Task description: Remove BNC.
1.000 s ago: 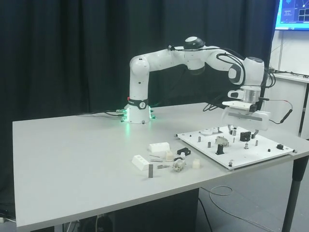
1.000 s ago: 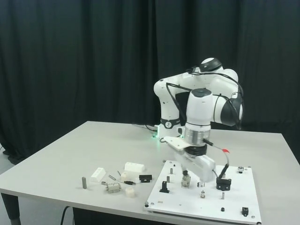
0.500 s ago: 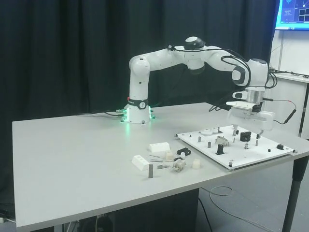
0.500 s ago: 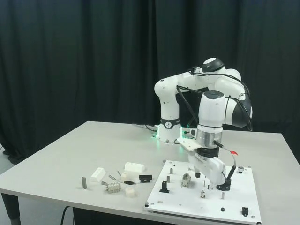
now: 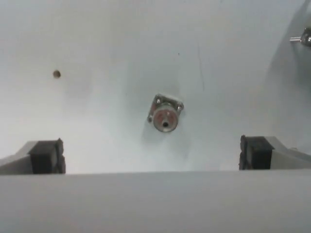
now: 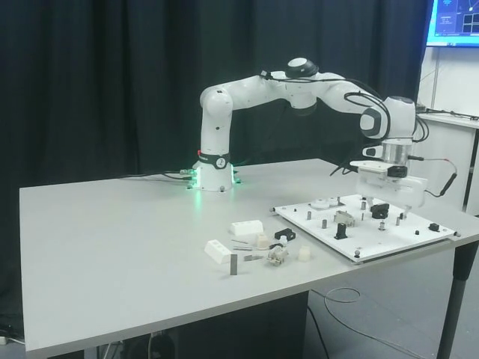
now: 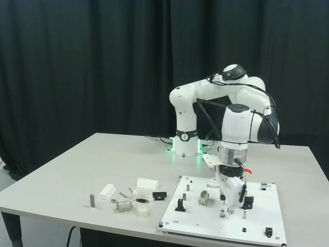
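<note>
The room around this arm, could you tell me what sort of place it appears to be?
Probably a robotics lab or test cell. Black curtains close off the space, the white arm is bolted on a grey table, and a white board of small connectors lies under the open gripper.

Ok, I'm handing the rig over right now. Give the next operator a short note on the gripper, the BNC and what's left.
Gripper: open, holding nothing, hovering above the white board.
BNC: the small round metal connector on a square flange is still mounted on the board, roughly centred between the black finger pads, apart from both.
Done: gripper lined up over the connector.
Left: descend, close on it, pull it free.
</note>
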Available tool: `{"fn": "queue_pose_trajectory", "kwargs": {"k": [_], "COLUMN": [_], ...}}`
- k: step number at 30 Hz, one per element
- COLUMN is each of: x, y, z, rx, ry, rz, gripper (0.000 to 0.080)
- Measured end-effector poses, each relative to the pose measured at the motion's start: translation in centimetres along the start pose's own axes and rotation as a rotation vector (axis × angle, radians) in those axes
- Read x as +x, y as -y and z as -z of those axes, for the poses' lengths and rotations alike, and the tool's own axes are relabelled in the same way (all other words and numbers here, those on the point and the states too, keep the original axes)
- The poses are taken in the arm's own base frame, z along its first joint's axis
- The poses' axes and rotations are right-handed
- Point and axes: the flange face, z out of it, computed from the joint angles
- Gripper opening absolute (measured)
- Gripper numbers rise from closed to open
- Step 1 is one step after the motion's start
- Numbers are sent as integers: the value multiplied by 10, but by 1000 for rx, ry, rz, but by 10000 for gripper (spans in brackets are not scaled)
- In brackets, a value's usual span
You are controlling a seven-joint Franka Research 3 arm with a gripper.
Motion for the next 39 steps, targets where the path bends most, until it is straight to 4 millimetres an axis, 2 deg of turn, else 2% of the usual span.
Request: {"fn": "queue_pose_trajectory", "kwargs": {"k": [20,29,39], "x": [13,10,6], "y": [13,15,15], "z": [-19,-26,-25], "rx": [-22,-51,-66], "ry": [-10,-6,-4], "rz": [15,30,38], "gripper": [800,800,800]}}
